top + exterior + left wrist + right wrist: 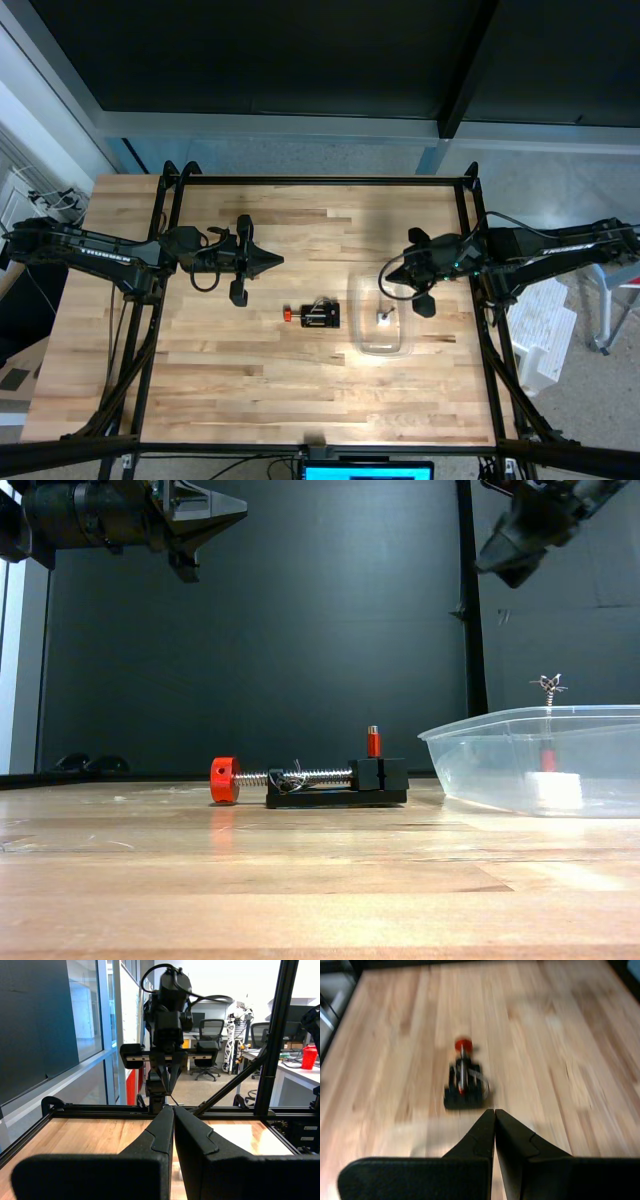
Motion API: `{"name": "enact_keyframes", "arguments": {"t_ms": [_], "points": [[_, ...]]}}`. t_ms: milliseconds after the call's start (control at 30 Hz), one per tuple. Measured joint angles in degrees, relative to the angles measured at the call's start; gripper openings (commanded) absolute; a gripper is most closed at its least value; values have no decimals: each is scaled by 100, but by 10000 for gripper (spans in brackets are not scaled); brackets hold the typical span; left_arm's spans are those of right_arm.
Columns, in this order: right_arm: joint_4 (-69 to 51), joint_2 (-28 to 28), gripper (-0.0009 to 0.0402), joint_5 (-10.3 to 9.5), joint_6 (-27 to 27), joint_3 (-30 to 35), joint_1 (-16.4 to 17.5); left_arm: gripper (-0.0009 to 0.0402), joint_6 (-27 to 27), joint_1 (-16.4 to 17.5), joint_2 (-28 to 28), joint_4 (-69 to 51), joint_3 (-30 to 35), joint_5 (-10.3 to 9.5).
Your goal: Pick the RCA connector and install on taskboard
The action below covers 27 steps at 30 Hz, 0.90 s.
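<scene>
One taskboard (320, 316), one RCA connector (383, 318), left gripper (276, 262), right gripper (507, 573) both aloft

left gripper (278, 262): high at left, level, pointing right, fingers together | right gripper (427, 306): high at right, tilted down, fingers together

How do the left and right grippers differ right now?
The left gripper points level, toward the other arm; the right gripper tilts down toward the taskboard. The left gripper hangs over the table left of the taskboard; the right gripper hangs near the clear tray. Both are shut, empty and high above the table.
</scene>
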Motion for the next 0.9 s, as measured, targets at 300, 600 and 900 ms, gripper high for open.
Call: {"name": "enact_keyframes", "arguments": {"t_ms": [300, 600, 900], "points": [[-1054, 2, 0, 227, 671, 48, 601, 0, 0, 0, 0, 0, -2, -2], [-1652, 256, 0, 264, 1023, 46, 905, 0, 0, 0, 0, 0, 0, 0], [-1613, 789, 41, 264, 1023, 26, 977, 0, 0, 0, 0, 0, -2, -2]]}}
